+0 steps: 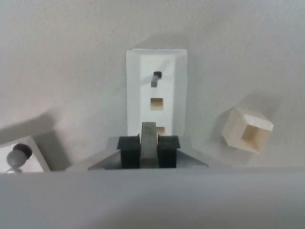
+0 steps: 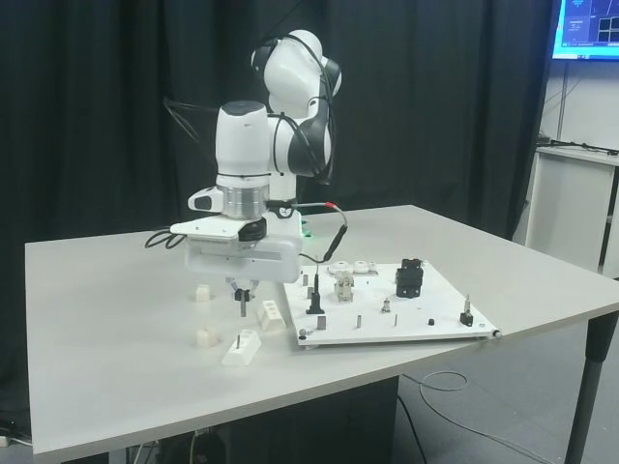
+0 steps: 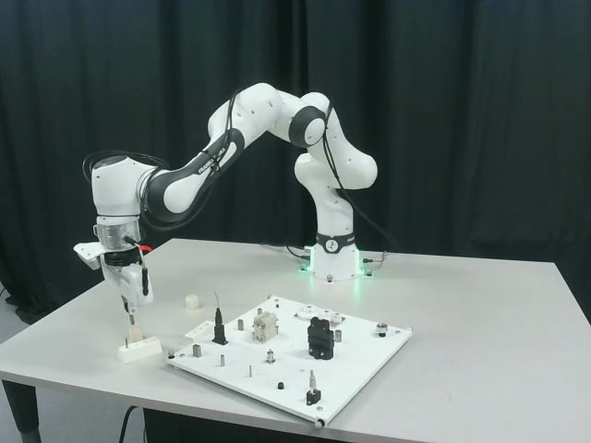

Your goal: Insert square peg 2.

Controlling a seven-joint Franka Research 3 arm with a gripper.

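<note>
Hand is gripping a grey square peg between its two black fingers, peg pointing straight down, fingers closed narrow on its flat sides. Holding it by the flats is probably keeping its edges lined up with the square holes below.

Under it, on the grey table, a white holder block is lying with a row of square holes along its top. In the wrist view one hole is already carrying a short grey peg, the middle hole is standing empty, and the nearest hole is sitting partly hidden behind the held peg's tip. Which of these counts as number 2, cannot tell.

Room views are showing the peg's tip hanging just above the block, apart from it, arm reaching out over the near corner of the table. Judging this as the alignment stage, insertion not yet begun.

A small white cube with a square recess is lying tilted beside the block. The white assembly board with its fixtures is sitting well apart, not involved.
</note>
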